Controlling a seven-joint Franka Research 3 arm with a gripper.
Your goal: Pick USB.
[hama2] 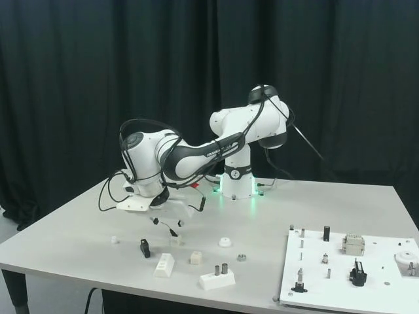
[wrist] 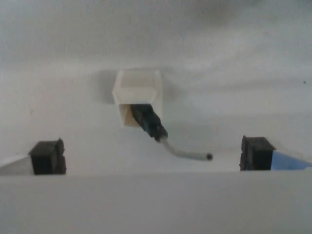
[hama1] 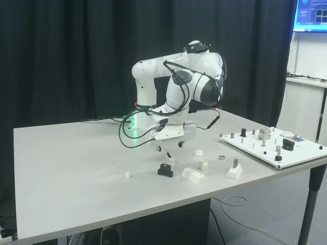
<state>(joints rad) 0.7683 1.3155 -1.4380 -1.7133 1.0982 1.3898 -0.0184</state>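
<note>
Black USB plug, white holder, grey cable

The white seven-jointed robot arm rises from its base near the rear edge of the grey bench, where a green light glows. The upper links fold up and over, then reach forward and downward toward the middle of the bench. The wrist bends so that the two-fingered jaws point straight down, hanging just above the bench surface. In the wrist view the two black fingertips stand wide apart, nothing between them. Black cables loop along the forearm and wrist.
</note>
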